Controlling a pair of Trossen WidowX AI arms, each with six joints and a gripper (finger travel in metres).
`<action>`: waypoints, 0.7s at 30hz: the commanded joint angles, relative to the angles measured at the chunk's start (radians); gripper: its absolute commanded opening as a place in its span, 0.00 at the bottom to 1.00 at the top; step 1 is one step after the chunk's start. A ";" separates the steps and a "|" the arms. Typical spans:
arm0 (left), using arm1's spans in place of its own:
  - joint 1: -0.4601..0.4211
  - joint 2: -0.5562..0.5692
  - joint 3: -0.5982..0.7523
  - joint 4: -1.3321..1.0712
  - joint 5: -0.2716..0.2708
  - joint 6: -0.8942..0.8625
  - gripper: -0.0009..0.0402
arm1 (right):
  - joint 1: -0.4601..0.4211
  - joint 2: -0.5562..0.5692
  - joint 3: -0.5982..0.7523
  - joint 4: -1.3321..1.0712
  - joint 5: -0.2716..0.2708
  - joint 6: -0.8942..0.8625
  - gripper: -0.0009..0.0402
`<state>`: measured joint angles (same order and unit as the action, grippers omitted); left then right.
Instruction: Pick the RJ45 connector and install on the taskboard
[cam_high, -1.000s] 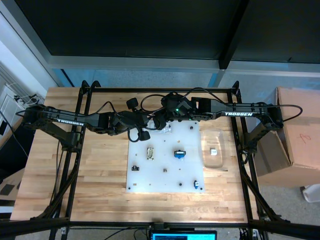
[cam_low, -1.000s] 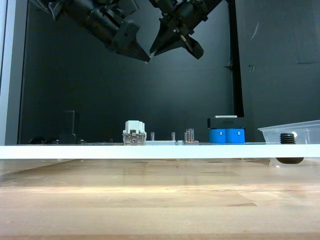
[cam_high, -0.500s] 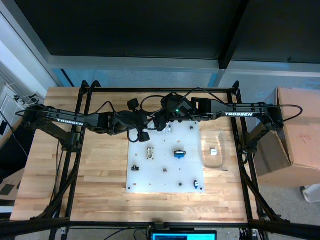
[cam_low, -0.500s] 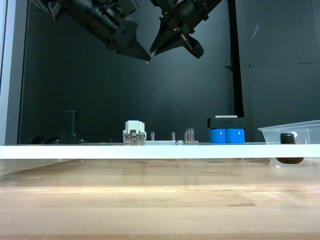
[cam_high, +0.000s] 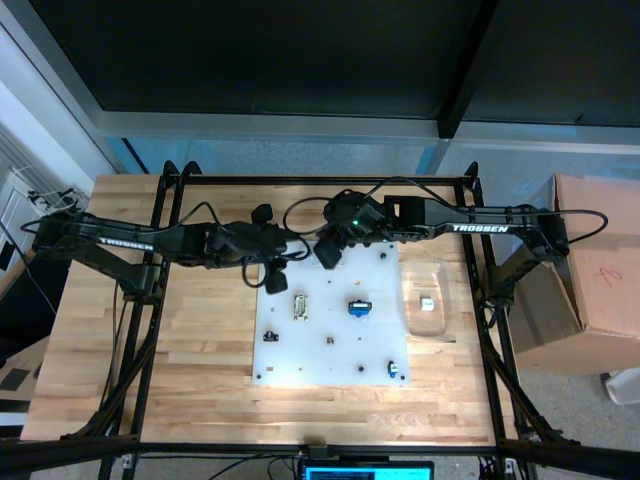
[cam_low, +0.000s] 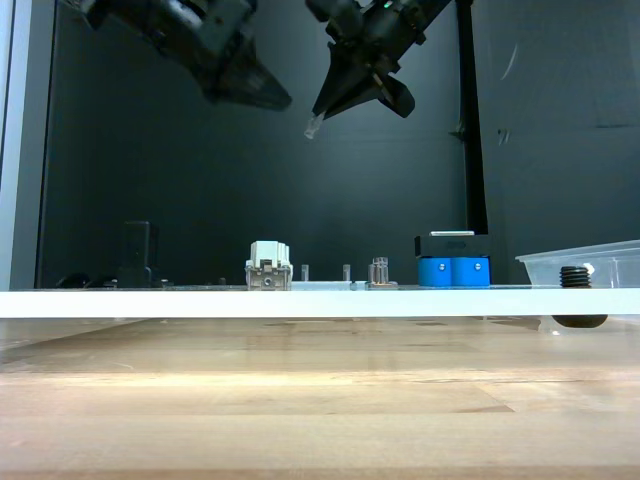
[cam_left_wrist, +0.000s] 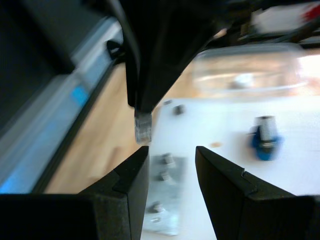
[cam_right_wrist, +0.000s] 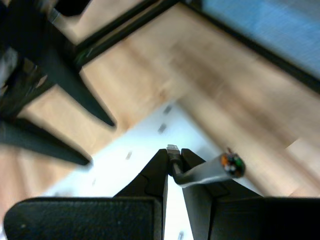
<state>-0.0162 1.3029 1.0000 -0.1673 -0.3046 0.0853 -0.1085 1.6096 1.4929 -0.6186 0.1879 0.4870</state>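
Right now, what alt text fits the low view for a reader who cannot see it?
The right gripper hangs high above the white task board, shut on the RJ45 connector, whose clear tip juts below it, clear of any seat. The left gripper hangs open beside it, apart, holding nothing.

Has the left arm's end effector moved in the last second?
Yes. The left end effector has pulled leftward toward the taskboard's left edge, away from the right end effector, which holds the RJ45 connector.
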 joint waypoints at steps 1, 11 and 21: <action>0.002 -0.022 -0.011 -0.002 0.061 -0.022 0.30 | 0.003 -0.014 0.000 -0.063 -0.033 -0.055 0.02; 0.003 -0.080 -0.039 0.029 0.256 -0.114 0.21 | 0.047 -0.093 -0.074 -0.135 -0.143 -0.165 0.02; 0.003 -0.079 -0.053 0.204 0.321 -0.182 0.14 | 0.216 -0.183 -0.175 -0.169 -0.155 -0.193 0.02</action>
<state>-0.0139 1.2228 0.9463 0.0120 0.0162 -0.0940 0.0822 1.4300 1.3224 -0.7700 0.0235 0.2920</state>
